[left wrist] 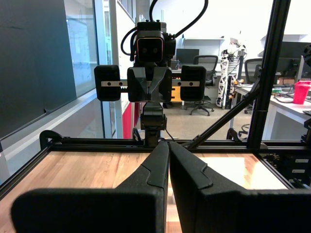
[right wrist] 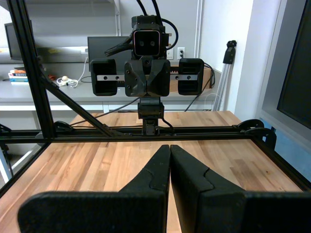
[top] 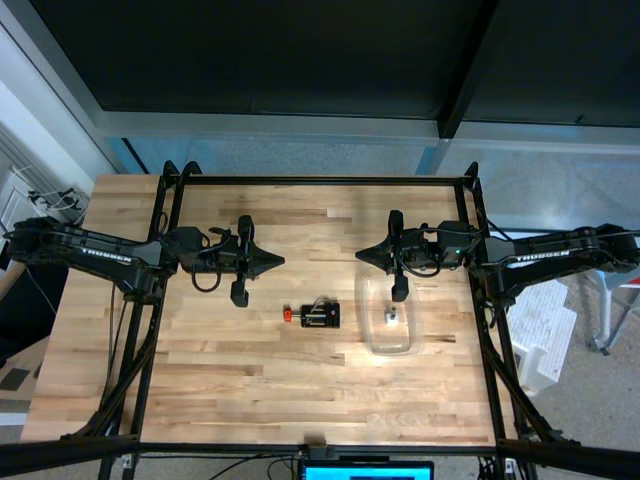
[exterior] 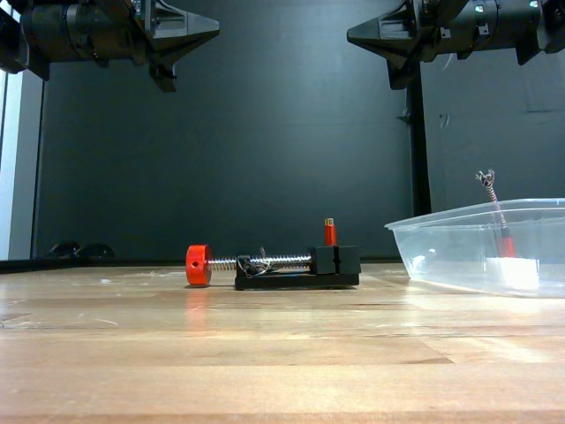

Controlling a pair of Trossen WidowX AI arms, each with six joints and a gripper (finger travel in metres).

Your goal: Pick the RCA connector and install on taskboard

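Pale wood worktop (top: 200, 380), your left hand (top: 281, 261), right hand (top: 359, 255) both closed aloft, low view alone shows the slim RCA connector (exterior: 508, 243) red, in clear plastic tray (exterior: 441, 221), below right hand.

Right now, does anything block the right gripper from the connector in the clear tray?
Nothing visible. The pale RCA connector sits in an open-topped clear plastic tray; the right gripper hangs shut high up, near its far end. The left gripper, shut, is parked opposite.

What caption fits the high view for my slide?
Shut, the left gripper and right gripper hover tip facing tip; taskboard lies on the table, connector in the clear tray.
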